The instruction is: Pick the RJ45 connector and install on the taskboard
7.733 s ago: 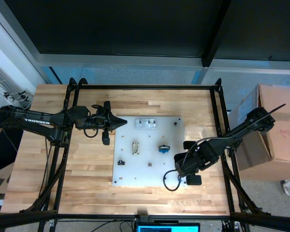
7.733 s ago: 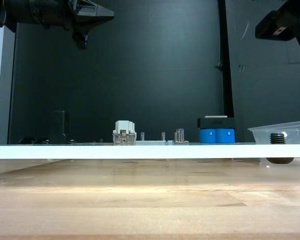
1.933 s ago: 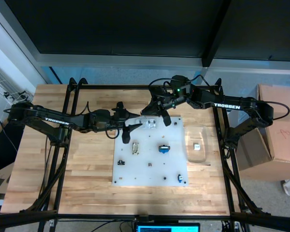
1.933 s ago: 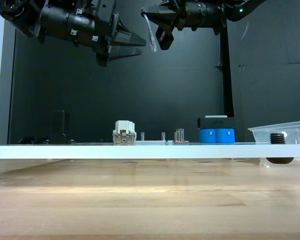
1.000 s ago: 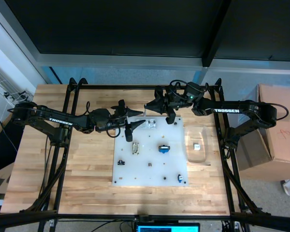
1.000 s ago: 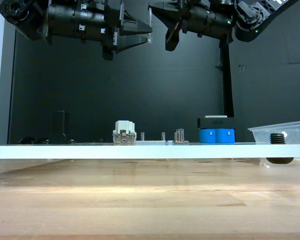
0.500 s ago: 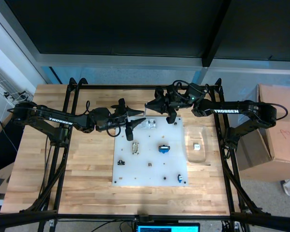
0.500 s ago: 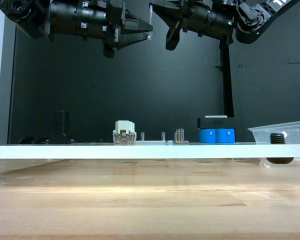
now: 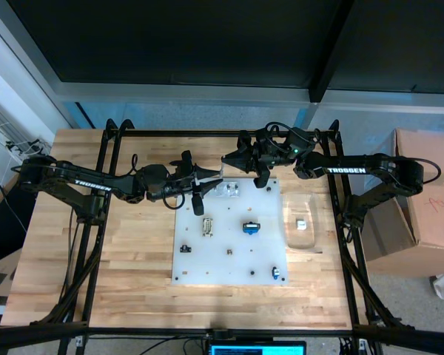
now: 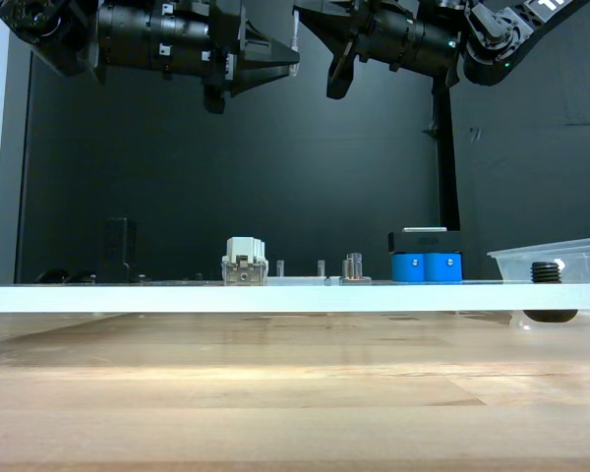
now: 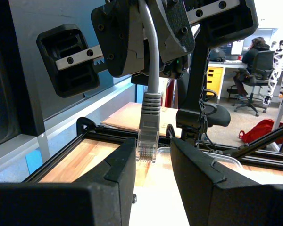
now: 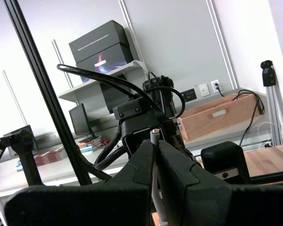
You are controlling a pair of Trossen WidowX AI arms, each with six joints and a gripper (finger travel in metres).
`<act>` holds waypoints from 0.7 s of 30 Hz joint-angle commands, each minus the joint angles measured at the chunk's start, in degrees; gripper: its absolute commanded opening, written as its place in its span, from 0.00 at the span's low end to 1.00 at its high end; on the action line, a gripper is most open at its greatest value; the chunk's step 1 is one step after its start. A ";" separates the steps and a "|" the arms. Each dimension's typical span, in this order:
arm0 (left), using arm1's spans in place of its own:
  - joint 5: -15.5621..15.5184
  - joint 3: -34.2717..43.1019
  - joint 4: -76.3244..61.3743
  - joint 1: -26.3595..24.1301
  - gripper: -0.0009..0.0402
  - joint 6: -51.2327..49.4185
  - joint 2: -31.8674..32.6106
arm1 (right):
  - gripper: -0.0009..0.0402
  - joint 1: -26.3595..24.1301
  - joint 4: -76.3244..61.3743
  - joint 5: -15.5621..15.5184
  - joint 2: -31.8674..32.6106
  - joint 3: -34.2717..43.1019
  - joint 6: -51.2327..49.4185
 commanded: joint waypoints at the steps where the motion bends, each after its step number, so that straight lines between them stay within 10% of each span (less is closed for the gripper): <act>1: 0.15 0.00 0.00 0.07 0.20 0.02 -0.02 | 0.02 0.11 -0.04 0.02 0.02 0.04 -0.04; 21: 0.11 0.00 0.02 0.28 0.06 -0.02 -0.02 | 0.02 0.72 -0.07 0.02 0.02 0.04 0.13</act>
